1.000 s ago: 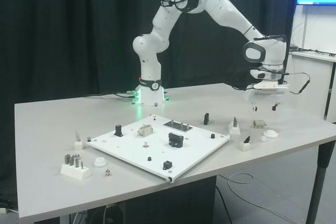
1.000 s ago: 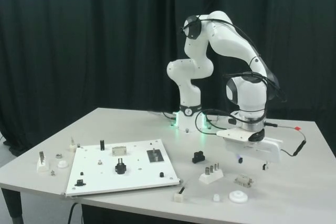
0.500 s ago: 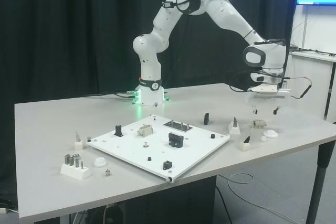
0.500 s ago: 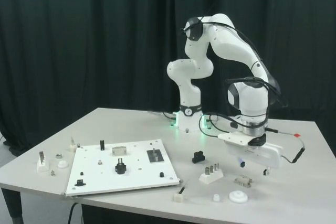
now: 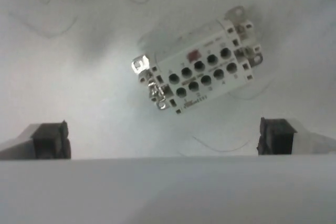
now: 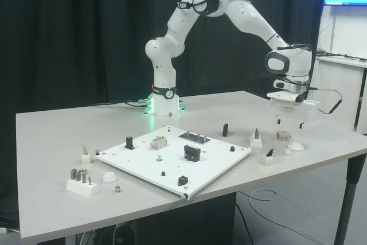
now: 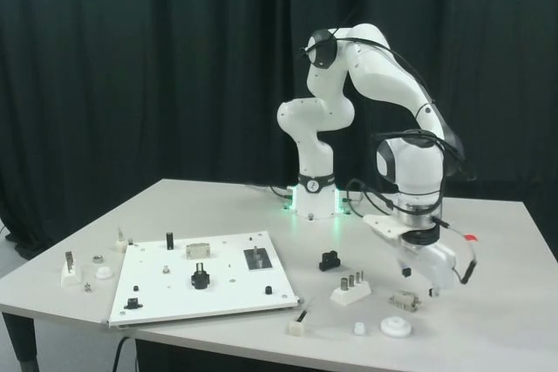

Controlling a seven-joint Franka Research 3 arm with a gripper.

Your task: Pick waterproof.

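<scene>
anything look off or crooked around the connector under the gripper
Nothing looks damaged or spilled. The waterproof connector lies flat on the grey table, turned at an angle to the open gripper above it, so the fingers are not squared to its sides.

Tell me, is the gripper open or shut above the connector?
Open. In the wrist view the two black fingertips stand far apart, and the connector lies on the table, ungripped.
</scene>
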